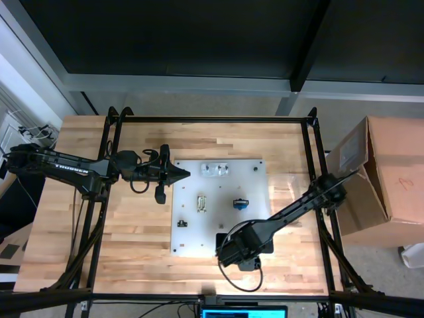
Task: Pick the M12 nut and place it on its threads and fasten
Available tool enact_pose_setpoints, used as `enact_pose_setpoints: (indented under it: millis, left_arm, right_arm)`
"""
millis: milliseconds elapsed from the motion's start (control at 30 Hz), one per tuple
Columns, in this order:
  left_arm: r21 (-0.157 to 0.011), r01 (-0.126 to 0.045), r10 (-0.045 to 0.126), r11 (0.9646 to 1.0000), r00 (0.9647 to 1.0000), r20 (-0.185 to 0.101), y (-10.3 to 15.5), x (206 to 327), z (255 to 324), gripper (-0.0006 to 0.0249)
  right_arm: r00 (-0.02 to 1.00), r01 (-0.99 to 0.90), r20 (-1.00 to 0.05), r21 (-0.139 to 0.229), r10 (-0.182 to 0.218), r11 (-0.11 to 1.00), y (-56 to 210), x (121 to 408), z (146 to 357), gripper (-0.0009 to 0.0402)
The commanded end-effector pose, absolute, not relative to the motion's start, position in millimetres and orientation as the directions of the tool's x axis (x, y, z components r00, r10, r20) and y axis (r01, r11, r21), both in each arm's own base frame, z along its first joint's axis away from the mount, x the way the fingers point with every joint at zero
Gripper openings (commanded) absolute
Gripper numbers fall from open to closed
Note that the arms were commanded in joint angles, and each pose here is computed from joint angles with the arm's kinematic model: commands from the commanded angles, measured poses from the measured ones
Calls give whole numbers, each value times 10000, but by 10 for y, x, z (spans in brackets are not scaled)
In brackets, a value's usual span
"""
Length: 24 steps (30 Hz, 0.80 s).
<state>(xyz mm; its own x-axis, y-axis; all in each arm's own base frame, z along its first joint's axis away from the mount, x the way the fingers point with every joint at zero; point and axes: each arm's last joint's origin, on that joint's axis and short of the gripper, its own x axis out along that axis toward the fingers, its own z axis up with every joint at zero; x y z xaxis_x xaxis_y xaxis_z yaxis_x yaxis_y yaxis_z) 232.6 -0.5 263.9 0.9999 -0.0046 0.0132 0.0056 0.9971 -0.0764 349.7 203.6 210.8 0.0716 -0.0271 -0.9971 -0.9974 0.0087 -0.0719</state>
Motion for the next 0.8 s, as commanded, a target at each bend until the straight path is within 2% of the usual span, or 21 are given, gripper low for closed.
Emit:
enact_pose_setpoints:
  millis: [33,100,267,433,667,800]
  left_arm:
    - [-760,56,-46,9971,9999,135,-4,2326,2641,0]
    - [-760,56,-46,9971,9999,139,-4,2326,2641,0]
    - [-764,56,-46,9971,9999,135,-4,2326,2641,0]
    - [-760,60,-50,9971,9999,135,-5,2326,2641,0]
    - [-764,56,-46,9971,9999,135,-4,2326,2641,0]
    - [-764,56,-46,9971,9999,139,-4,2326,2641,0]
  right_arm:
    - [627,-9979,-9975,-631,-326,137,2043,3543,2051,0]
    - [517,-9984,-9979,-525,-387,195,2028,3563,2003,0]
    - [643,-9976,-9974,-650,-311,229,2034,3602,1953,0]
    - [551,-9980,-9978,-562,-367,303,2014,3631,1873,0]
    - [546,-9976,-9980,-559,-332,399,1998,3644,1865,0]
    - [481,-9931,-9984,-509,-282,1061,1985,3646,1852,0]
